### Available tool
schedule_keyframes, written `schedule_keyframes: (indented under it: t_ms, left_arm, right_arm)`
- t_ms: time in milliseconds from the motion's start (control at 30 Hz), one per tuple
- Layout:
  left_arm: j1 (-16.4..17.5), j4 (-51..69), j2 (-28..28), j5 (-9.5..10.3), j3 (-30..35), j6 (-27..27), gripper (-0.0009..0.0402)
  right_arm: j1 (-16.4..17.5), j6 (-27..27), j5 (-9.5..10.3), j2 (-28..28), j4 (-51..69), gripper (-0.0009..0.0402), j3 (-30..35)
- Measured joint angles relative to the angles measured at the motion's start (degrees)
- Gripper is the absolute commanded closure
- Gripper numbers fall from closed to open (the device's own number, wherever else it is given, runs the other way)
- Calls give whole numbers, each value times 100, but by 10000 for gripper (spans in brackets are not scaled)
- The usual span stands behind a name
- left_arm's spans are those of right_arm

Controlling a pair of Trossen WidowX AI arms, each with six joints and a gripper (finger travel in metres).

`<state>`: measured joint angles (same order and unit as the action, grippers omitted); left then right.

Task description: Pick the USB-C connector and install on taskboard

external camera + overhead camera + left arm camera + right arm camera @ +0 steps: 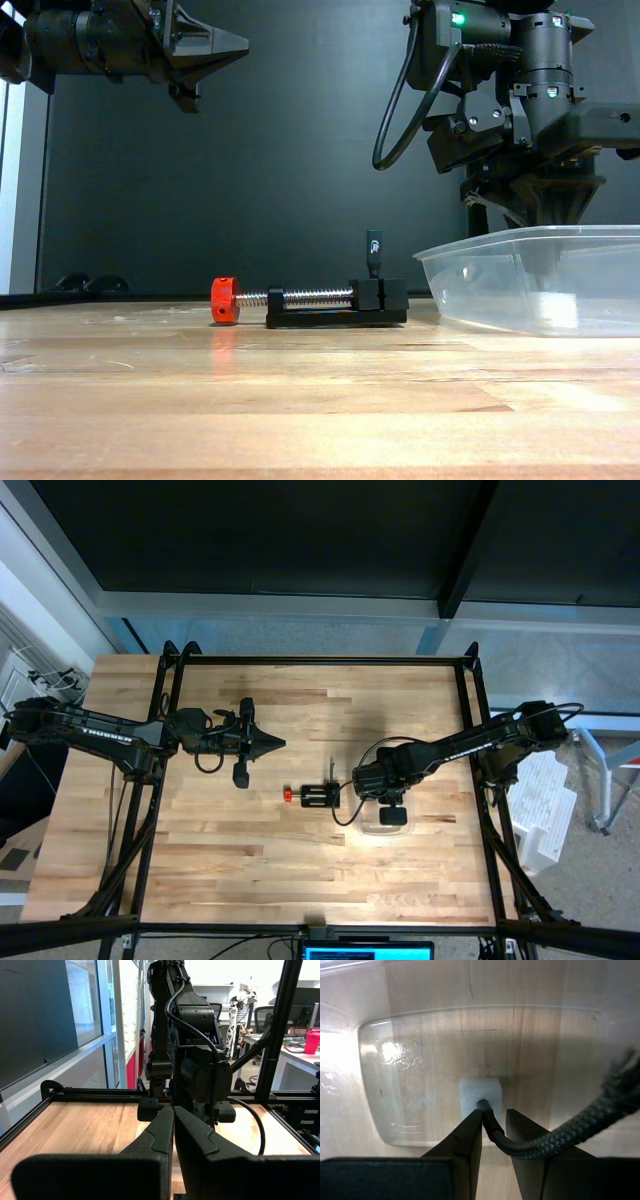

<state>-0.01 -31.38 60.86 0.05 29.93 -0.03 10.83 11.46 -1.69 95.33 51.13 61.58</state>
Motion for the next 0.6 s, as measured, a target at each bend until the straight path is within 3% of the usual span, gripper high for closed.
schedule_keyframes:
  t_ms: [333, 600]
  left_arm:
    - [0, 2, -2, -2, 0, -2, 393]
    - [0, 0, -2, -2, 2, -2, 393]
  right_arm:
    - [0, 0, 44, -9, -2, 393, 0]
    - [2, -9, 131, -37, 2, 393, -17]
